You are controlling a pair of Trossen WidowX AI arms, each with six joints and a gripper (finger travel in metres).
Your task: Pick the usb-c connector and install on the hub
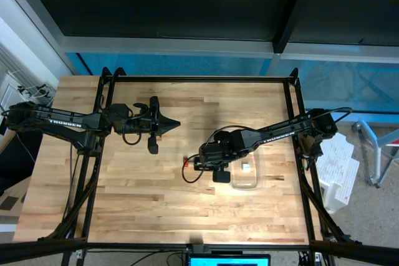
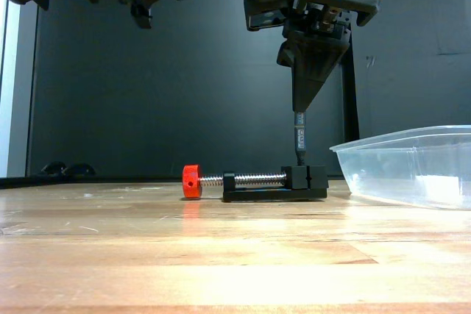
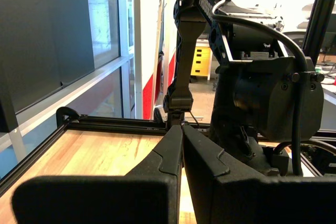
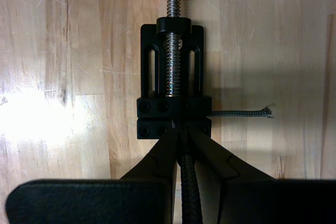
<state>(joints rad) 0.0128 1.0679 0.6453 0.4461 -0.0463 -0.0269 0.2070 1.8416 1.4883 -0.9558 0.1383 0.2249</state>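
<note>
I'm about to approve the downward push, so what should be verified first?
1. Right gripper shut on the usb-c connector: ok.
2. Connector upright, tip at the hub: ok.
3. Plug lined up with its port: cannot tell.
4. Left gripper shut, raised, away from the hub: ok.
5. Clear tray apart from the hub: ok.

Setting: robotics lab. Evidence:
- wood-plank tabletop (image 1: pixel 156 185) inside a black metal frame (image 1: pixel 199 80)
- my two arms mounted at its edges
- left hand (image 3: pixel 182 127) closed, raised in the air
- right hand (image 2: pixel 299 108) pinching the usb-c connector (image 2: pixel 299 141) above the hub (image 2: pixel 272 184)
- tall windows (image 3: pixel 105 24)
- yellow drawer cabinet (image 3: pixel 201 61) beyond
</note>
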